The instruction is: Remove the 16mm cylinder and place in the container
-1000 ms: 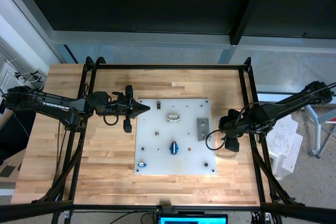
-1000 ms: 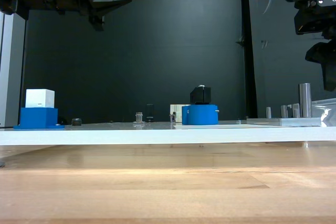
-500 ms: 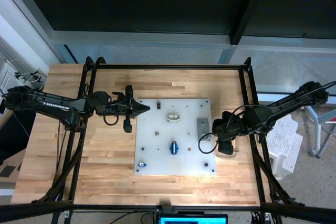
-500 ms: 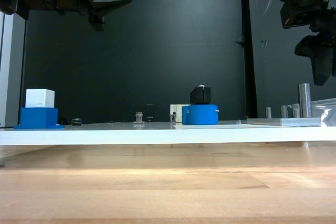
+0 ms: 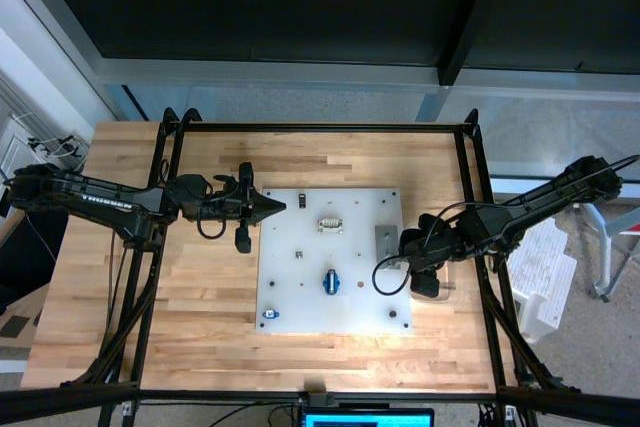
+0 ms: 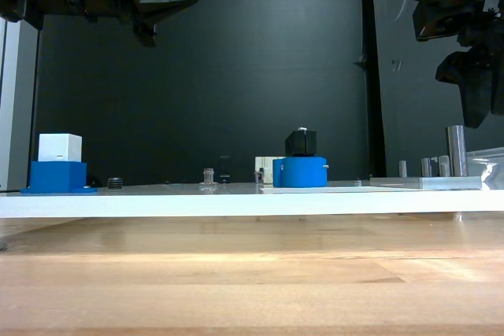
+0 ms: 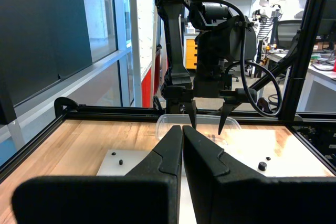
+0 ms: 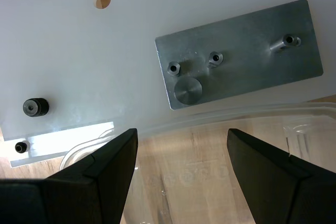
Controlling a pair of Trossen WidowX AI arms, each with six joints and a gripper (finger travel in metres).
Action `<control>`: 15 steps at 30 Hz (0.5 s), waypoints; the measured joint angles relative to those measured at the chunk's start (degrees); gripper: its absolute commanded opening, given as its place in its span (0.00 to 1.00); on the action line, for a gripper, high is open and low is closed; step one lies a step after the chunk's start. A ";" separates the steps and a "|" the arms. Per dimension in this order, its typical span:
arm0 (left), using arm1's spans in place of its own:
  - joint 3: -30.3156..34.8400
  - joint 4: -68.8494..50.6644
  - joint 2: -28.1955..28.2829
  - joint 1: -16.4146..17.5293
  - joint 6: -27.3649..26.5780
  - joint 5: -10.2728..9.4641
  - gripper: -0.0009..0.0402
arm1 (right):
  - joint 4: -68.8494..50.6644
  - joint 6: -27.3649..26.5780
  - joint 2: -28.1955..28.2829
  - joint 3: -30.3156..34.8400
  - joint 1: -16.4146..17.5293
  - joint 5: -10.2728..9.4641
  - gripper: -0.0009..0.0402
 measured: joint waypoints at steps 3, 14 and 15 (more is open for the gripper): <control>-0.02 -0.02 0.00 0.00 -0.02 0.00 0.02 | 0.00 0.00 0.07 0.00 0.00 0.00 0.60; -0.02 -0.02 0.00 0.00 -0.02 0.00 0.02 | -0.28 -0.79 0.68 0.61 -0.02 0.02 0.60; 0.00 -0.02 0.00 0.00 -0.02 0.00 0.02 | -0.55 -1.95 1.38 1.31 -0.04 0.04 0.60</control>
